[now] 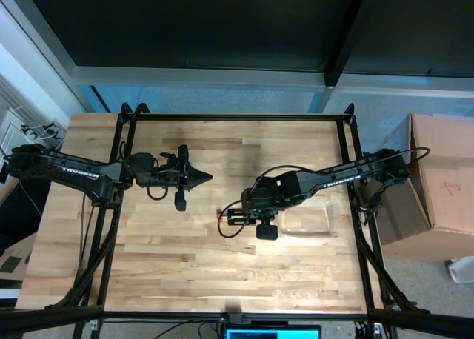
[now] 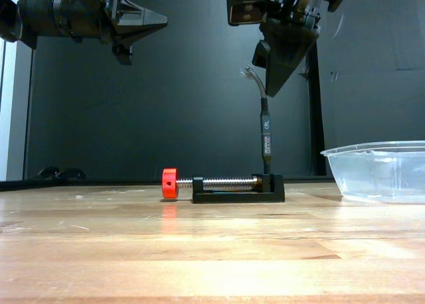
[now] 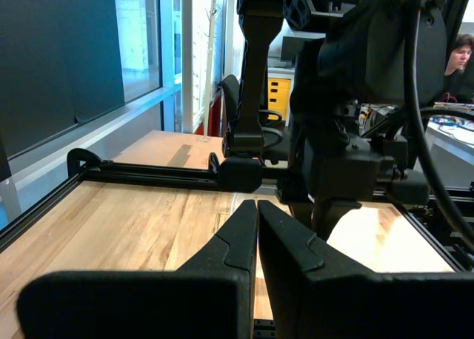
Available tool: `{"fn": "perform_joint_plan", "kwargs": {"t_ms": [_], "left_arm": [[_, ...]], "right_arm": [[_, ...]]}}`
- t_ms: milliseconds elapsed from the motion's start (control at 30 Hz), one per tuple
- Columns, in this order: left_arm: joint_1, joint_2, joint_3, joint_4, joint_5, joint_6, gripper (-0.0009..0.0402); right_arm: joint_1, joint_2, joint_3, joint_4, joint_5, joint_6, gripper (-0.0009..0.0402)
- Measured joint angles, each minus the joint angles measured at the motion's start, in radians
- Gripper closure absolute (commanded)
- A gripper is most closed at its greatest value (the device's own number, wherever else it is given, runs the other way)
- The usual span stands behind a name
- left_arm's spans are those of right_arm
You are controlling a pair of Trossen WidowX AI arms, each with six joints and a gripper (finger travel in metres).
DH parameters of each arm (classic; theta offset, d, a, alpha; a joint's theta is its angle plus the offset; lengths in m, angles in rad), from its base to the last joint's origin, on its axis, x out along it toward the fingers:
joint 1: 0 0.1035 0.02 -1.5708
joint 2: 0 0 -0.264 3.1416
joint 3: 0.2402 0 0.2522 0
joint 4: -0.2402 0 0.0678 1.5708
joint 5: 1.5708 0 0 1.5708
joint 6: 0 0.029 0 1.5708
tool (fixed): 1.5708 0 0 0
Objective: Remove the USB-C connector from the USB-C receptacle and place in the container
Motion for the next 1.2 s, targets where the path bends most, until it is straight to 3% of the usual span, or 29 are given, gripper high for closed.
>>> {"fn": "perform_joint_plan", "kwargs": {"t_ms": [600, 1000, 1100, 1200], "left_arm": [[0.0, 0.0, 0.0, 0.0, 0.0, 0.0, 0.0393], [0.0, 0.0, 0.0, 0.0, 0.0, 0.0, 0.0393], [0.0, 0.0, 0.0, 0.0, 0.0, 0.0, 0.0393], [0.0, 0.0, 0.0, 0.0, 0.0, 0.0, 0.0393]], "right_arm": [[0.003, -0.159, 0.0, -0.018, 0.0, 0.008, 0.0393], [0.004, -0.169, 0.0, -0.023, 0.0, 0.011, 0.0393], [0.005, -0.168, 0.0, -0.023, 0.0, 0.008, 0.0375], [0.006, -0.154, 0.0, -0.023, -0.002, 0.003, 0.0324]]}}
